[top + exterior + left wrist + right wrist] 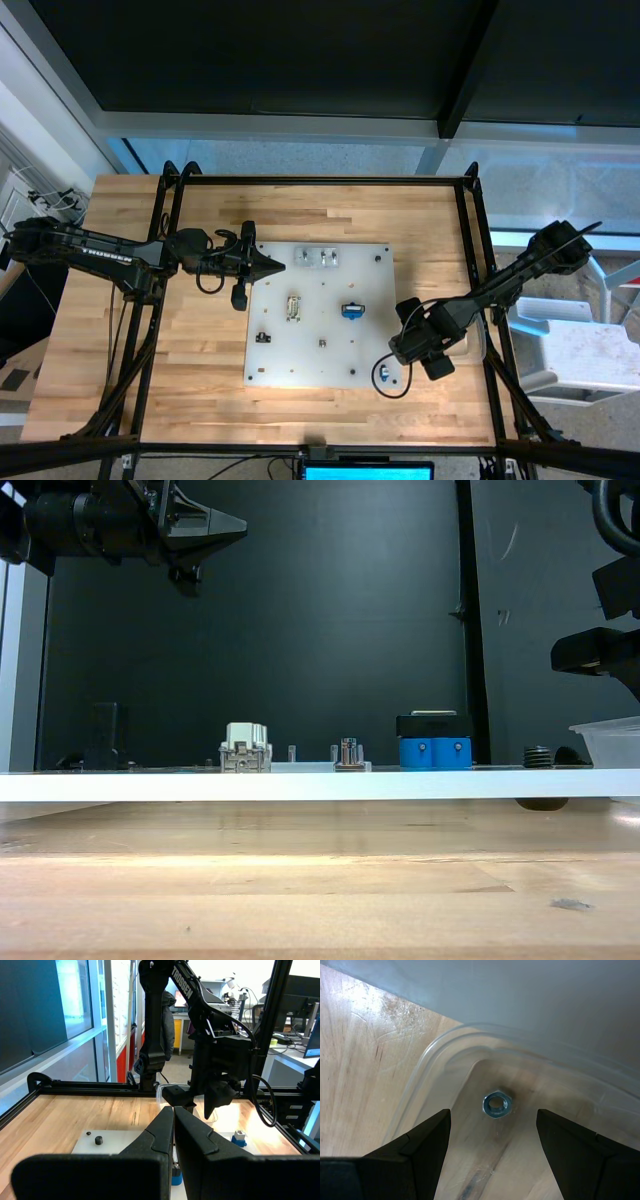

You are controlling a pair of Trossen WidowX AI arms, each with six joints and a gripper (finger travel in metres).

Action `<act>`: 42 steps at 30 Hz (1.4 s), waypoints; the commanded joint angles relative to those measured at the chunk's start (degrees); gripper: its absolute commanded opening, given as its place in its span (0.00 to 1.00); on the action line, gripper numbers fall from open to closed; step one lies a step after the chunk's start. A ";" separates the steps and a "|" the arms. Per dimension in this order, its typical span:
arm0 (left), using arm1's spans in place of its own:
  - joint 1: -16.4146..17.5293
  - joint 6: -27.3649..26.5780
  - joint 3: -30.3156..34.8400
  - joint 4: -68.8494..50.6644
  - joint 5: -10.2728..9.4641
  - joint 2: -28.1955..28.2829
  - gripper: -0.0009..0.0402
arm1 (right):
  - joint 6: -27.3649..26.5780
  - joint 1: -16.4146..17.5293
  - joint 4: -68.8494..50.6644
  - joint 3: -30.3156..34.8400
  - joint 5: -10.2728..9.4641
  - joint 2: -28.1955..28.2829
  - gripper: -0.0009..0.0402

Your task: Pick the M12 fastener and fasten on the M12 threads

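The M12 fastener [497, 1104], a small silver hex nut, lies flat on the floor of the clear tray [427, 1067], near its rounded corner. My right gripper [493, 1121] hangs over it, open, one finger on each side of the nut and neither touching it. In the high view the right gripper [428, 350] is just off the white board's [300, 350] right edge, over the tray [478, 345]. The black ribbed stud [538, 756] stands bare on the board's near right. My left gripper [268, 263] is shut and empty, raised over the board's left edge.
On the board are a blue-and-silver piece [352, 310], a white connector block [292, 308] and a small silver post [348, 752]. A black cable loop [392, 385] hangs from the right arm beside the stud [384, 374]. A black frame rail [485, 270] runs along the right.
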 commanded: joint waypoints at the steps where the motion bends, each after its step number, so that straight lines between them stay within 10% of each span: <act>1: 0.02 0.00 0.00 0.02 0.00 0.00 0.02 | -0.02 -0.02 0.44 0.04 0.35 1.20 0.61; 29: 0.00 0.00 0.00 0.00 0.00 0.00 0.02 | -0.83 -1.20 8.22 -5.55 -0.13 1.99 0.60; 42: 0.00 0.00 0.00 0.00 0.00 0.00 0.02 | -0.81 -1.33 8.41 -5.64 -0.13 1.97 0.33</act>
